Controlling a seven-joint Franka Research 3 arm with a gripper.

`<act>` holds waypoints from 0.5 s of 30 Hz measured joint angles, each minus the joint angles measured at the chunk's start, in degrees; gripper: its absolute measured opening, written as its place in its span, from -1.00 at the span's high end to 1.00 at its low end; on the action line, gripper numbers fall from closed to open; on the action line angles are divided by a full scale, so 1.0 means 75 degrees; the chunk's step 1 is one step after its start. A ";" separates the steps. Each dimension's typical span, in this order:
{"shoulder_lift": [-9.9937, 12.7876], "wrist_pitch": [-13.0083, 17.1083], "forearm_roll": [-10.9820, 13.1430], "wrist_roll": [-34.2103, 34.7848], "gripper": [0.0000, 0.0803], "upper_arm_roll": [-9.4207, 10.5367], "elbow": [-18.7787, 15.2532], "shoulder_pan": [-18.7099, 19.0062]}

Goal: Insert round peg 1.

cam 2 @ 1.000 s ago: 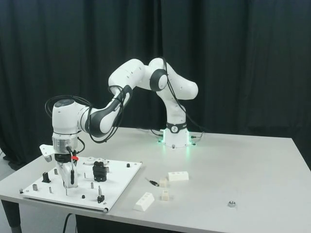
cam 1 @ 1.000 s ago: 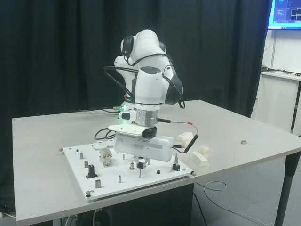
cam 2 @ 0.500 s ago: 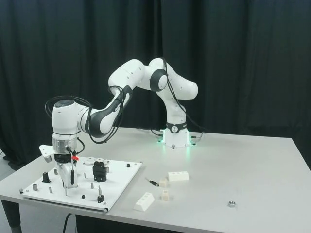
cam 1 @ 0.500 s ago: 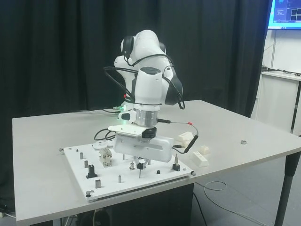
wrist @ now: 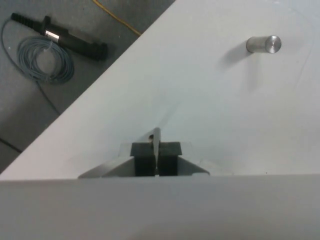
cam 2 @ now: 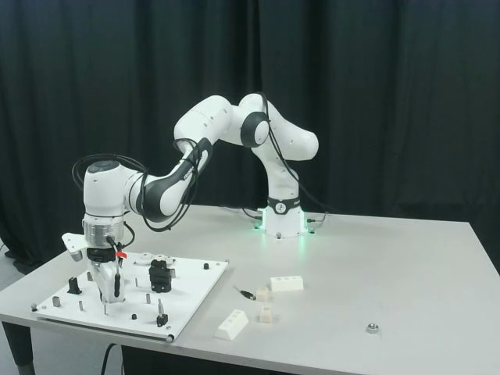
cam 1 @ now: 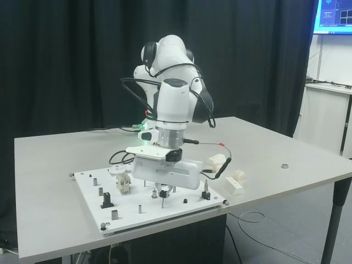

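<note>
Standing at the near edge of the grey table, I see the white flat assembly board closest to me, studded with small upright metal pins and black fixtures. Poised low over it is the white two-fingered gripper, its black-padded fingers pressed together on a thin grey metal round peg, held upright with its lower end at or just above the board; the wrist view shows the pads pinching the peg between them, with bare white board beneath. From these views I cannot tell whether the tip has entered a hole, so I judge the peg picked up and carried to the board, with seating and release left to do. 1 short grey metal cylinder stands on the board well apart from the fingers. Off the board, toward the table's middle, lie 3 white plastic connector blocks, and a small grey metal nut sits alone further out. Beyond all that, the white arm's base glows green in front of the black curtain.
</note>
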 joint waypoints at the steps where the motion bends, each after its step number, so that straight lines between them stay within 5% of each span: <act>1: 0.0000 0.0000 0.0000 0.0000 0.96 0.0000 0.0000 0.0001; 15: 0.0007 0.0048 0.0044 -0.0037 0.96 0.0002 0.0002 0.0025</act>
